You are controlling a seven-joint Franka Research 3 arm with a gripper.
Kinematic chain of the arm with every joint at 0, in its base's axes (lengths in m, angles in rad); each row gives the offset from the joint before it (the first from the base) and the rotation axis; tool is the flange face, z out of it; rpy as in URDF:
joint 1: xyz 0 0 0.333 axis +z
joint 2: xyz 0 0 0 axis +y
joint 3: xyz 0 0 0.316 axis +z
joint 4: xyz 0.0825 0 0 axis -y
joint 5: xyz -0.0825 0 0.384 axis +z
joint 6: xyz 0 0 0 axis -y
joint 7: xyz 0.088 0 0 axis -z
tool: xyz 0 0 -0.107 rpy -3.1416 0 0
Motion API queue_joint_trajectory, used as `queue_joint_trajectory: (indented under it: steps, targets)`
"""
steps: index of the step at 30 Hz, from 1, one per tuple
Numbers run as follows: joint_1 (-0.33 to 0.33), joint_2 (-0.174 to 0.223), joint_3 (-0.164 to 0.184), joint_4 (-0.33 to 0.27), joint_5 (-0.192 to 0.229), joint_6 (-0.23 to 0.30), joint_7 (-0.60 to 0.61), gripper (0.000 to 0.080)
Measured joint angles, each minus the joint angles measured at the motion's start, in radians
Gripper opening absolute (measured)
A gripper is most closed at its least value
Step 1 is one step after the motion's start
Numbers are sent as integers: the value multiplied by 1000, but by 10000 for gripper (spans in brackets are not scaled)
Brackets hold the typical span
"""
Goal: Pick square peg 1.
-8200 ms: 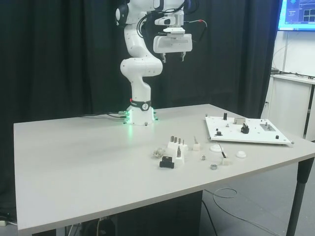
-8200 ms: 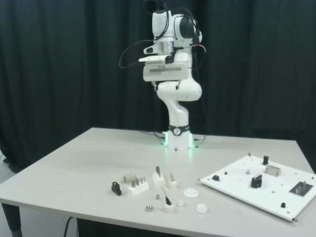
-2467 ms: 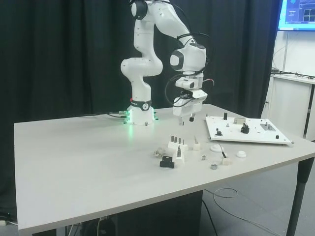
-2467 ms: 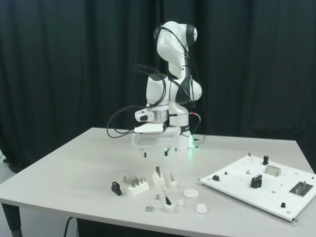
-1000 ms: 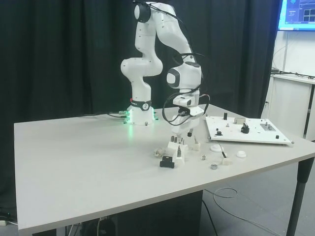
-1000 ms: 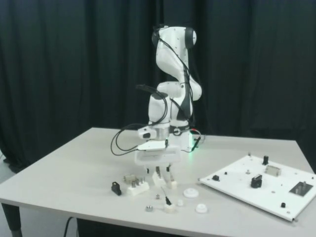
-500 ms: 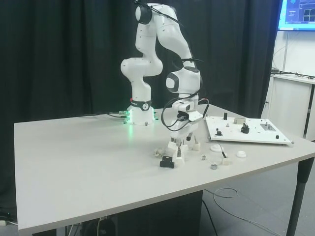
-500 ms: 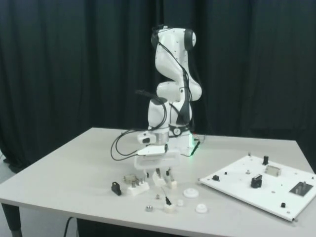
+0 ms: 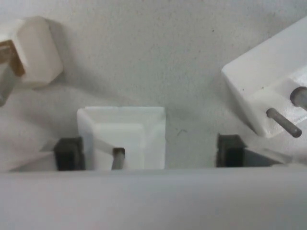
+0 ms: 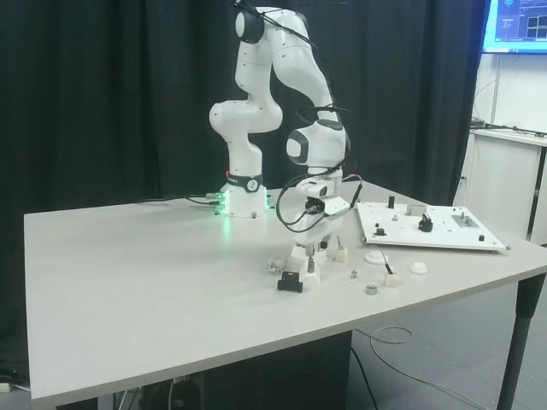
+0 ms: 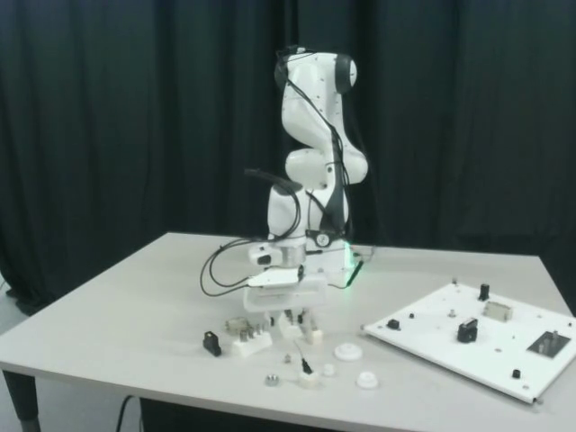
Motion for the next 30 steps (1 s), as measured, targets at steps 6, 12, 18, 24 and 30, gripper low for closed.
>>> queue_joint_trajectory:
  steps: [6, 12, 18, 24, 30]
  targets:
    - [0, 2, -1, 0, 0, 0, 0, 690]
    - [0, 3, -1, 0, 0, 0, 0, 334]
    - [1, 3, -1, 0, 0, 0, 0, 152]
    - [1, 3, 0, 0, 0, 0, 0, 37]
    - [1, 3, 2, 1, 0, 0, 0, 37]
